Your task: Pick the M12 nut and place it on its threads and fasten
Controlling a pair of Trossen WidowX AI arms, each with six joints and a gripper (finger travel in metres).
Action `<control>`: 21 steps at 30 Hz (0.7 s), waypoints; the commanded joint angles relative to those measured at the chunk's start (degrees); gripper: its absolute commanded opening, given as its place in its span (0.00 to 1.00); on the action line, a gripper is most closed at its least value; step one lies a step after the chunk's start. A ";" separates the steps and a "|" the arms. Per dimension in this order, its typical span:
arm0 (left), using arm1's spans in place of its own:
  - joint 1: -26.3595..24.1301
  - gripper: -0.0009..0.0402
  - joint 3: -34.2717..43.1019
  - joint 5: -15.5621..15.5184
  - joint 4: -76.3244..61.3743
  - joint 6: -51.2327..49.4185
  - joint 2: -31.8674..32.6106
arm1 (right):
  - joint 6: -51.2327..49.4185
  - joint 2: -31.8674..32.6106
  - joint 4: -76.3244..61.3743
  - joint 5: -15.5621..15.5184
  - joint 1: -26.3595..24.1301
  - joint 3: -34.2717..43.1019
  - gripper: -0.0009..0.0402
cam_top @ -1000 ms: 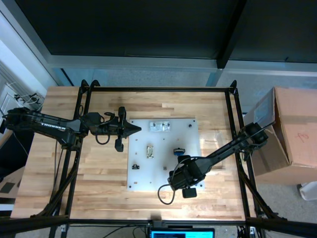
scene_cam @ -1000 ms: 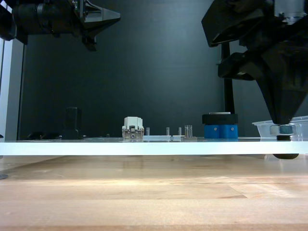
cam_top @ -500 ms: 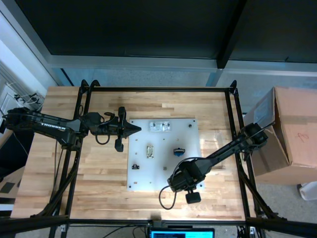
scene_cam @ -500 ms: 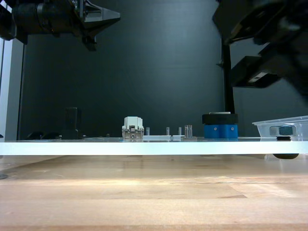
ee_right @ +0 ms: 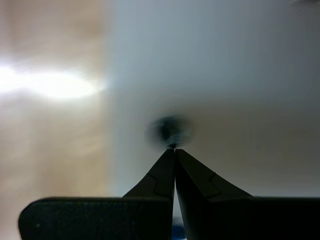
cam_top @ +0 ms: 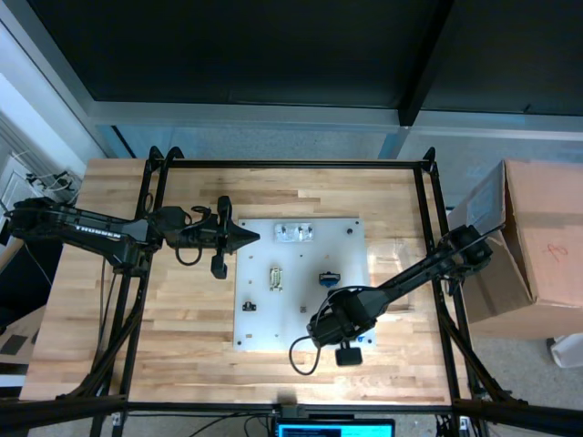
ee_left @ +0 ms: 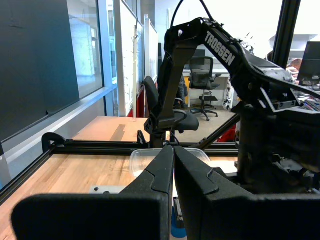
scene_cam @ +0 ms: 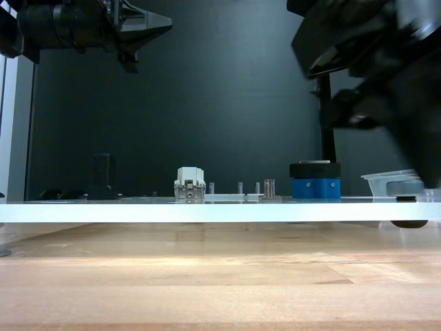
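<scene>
M12 nut [scene_cam: 405, 187] is seen in the low view as a small silver ring sat on top of its short black stud [scene_cam: 408, 198], near the right end of the white board [scene_cam: 207, 211]. It is not held by anything. A clear tray [scene_cam: 377, 181] is seen behind it. In the right wrist view the nut shows as a blurry round spot on the white board, so it is on its stud and not in the tray. How far down the stud it sits cannot be told. In the high view it is hidden under the right arm [cam_top: 410, 273].

The right gripper [ee_right: 173, 150] is pinched tight, with its two fingers pressed flat together and nothing held between them. Its tips are pointed at the nut and are found just beside it. Whether they touch it cannot be told. In the low view this gripper is seen as a dark blur just above the nut.

The left gripper [cam_top: 253, 237] is held high over the left edge of the board, well apart from the nut. Its fingers are also pressed together, and nothing is held in them.

A blue block [scene_cam: 315, 187] with a black cap and a small white plug part [scene_cam: 190, 185] are seen on the board between the two grippers.
</scene>
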 commanded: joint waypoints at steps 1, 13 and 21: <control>0.00 0.02 0.02 0.00 0.00 0.02 0.00 | -1.62 -0.17 -1.62 -2.95 0.24 0.26 0.02; 0.00 0.02 0.02 0.00 -1.11 0.02 0.00 | 1.42 -0.59 -1.88 15.21 0.24 0.15 0.02; 0.02 0.02 0.02 0.00 -1.14 0.02 0.00 | 0.42 -0.61 0.92 1.81 0.26 -1.27 0.02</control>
